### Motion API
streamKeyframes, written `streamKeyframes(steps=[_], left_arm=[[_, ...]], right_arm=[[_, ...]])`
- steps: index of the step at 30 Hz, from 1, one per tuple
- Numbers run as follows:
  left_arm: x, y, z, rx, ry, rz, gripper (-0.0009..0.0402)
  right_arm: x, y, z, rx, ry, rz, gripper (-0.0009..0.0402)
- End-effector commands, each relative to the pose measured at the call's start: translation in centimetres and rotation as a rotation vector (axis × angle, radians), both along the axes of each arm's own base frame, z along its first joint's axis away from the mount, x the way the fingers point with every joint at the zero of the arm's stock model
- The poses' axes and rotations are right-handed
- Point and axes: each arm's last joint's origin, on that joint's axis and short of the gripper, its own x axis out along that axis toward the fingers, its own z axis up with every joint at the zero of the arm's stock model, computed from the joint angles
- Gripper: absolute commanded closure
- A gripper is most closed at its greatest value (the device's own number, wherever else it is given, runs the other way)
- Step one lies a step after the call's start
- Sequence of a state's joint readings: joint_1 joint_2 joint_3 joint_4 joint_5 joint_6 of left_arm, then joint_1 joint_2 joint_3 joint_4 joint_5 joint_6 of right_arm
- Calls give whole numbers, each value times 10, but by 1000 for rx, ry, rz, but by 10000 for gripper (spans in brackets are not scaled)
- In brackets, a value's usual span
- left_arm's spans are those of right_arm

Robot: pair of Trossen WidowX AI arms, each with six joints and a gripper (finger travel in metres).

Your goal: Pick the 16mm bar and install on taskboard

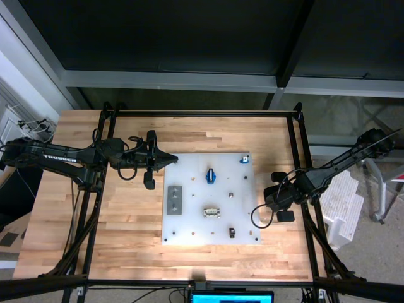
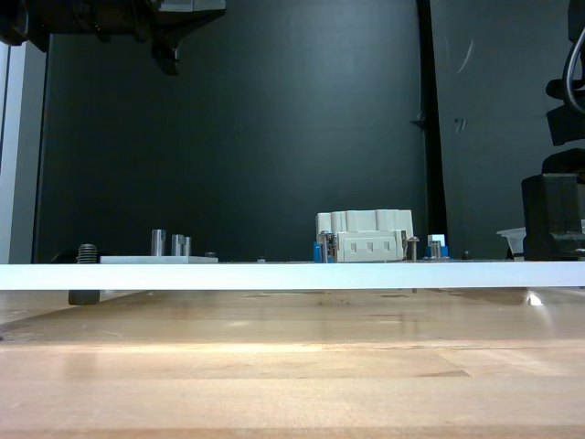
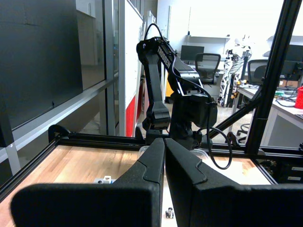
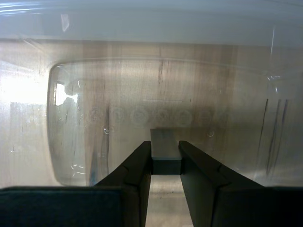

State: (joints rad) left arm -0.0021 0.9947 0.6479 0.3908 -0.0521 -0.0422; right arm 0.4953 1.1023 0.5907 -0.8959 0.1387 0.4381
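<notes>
16mm bar (image 4: 165, 152): short grey piece pinched between fingers of right end effector (image 4: 165, 147), over clear tray (image 4: 71, 118), off right edge of taskboard (image 1: 189, 227). Lifted or resting on tray: cannot tell.

Left end effector (image 3: 164, 142): fingers closed, empty, above tabletop (image 1: 126, 252) by board's left edge.

Risk: grip covers little of bar. It may pivot or slip in transit, arrive tilted, and jam at seat.

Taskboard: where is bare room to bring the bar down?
Bare on the white taskboard: the near left corner, between grey peg plate and small black block; the right strip beyond the beige connector. Crowded mid-board round the blue knob. Left gripper, jaws shut, hangs above the far left corner; right gripper, right of the board, jaws shut on the dark grey 16mm bar.
</notes>
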Motion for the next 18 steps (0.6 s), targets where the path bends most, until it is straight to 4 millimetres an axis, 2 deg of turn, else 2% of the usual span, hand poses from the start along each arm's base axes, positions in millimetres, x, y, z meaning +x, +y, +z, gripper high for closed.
streamKeyframes(steps=[1, 8, 12, 18], left_arm=[[0, 0, 0, 0, 0, 0, 393], [0, 0, 0, 0, 0, 0, 393], [0, 0, 0, 0, 0, 0, 393], [0, 0, 0, 0, 0, 0, 393]], right_arm=[[0, 0, 0, 0, 1, 0, 353], [0, 0, 1, 1, 0, 0, 393], [1, 1, 6, 1, 2, 1, 390], [6, 3, 25, 12, -7, 0, 389]])
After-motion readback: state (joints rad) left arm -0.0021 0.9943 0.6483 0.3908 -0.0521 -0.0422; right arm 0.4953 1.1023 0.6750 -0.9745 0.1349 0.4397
